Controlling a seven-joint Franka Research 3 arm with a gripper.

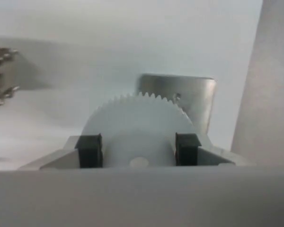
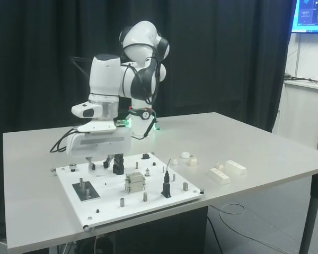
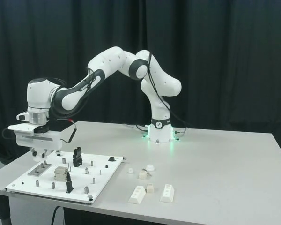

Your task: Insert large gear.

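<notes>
The large white gear [image 1: 137, 127] is clamped on edge between my black finger pads [image 1: 90, 150], teeth pointing away from the hand. My gripper [image 1: 138, 150] is shut on it. Just beyond the gear lies a grey metal plate [image 1: 194, 94] on the white board. In the room views my gripper [image 2: 98, 163] [image 3: 41, 152] hovers low over the back left part of the white board [image 2: 148, 203] [image 3: 103, 180], a little behind the grey plate with pegs [image 2: 86, 190] [image 3: 39, 169]. The gear cannot be made out in either room view.
A black block [image 2: 118, 164] [image 3: 77, 157] stands on the board close beside my hand. A metal fitting [image 2: 134, 182], a black upright part [image 2: 166, 188] and several small pegs fill the board's middle. White blocks [image 2: 228, 170] [image 3: 152, 192] lie on the grey table beside the board.
</notes>
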